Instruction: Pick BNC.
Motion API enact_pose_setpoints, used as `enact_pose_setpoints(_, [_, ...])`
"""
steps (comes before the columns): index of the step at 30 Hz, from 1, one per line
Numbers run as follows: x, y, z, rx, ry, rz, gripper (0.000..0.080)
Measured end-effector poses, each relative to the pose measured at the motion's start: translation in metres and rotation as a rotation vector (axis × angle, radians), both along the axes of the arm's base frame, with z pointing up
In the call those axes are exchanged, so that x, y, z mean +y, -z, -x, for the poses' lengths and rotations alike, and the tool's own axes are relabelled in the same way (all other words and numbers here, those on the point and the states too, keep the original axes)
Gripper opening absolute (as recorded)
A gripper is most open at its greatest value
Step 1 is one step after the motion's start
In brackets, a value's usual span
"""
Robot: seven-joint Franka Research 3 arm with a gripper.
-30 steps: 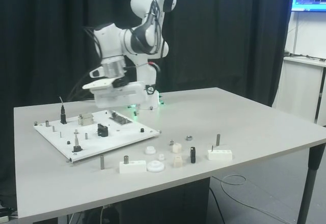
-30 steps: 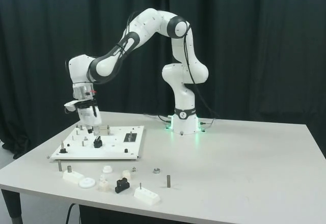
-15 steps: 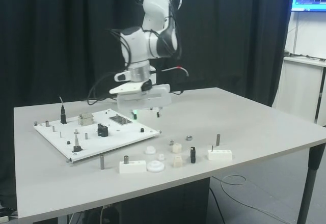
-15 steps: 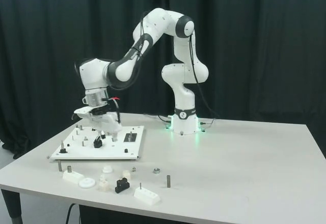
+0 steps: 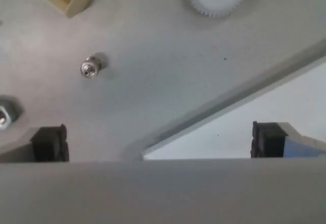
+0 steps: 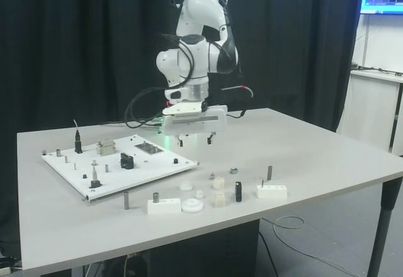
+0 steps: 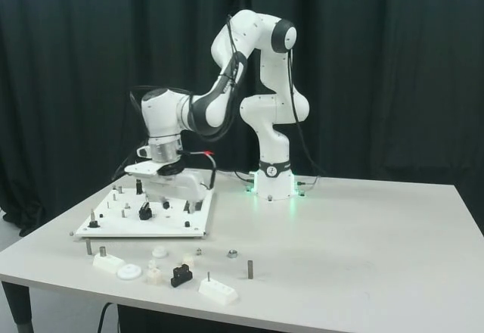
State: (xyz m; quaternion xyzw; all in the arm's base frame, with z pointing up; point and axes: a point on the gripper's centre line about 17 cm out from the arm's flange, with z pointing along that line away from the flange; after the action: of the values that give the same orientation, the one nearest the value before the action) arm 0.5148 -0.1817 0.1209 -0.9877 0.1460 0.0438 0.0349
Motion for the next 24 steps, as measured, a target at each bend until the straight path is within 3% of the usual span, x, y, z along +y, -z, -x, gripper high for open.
enact_pose_setpoints(11, [0.018, 0.011, -0.003, -0.014, -0.179, 0.039, 0.0800])
enact_pose_setpoints(24, [0.044, 0.042, 0.005, -0.029, -0.270, 0.051, 0.0800])
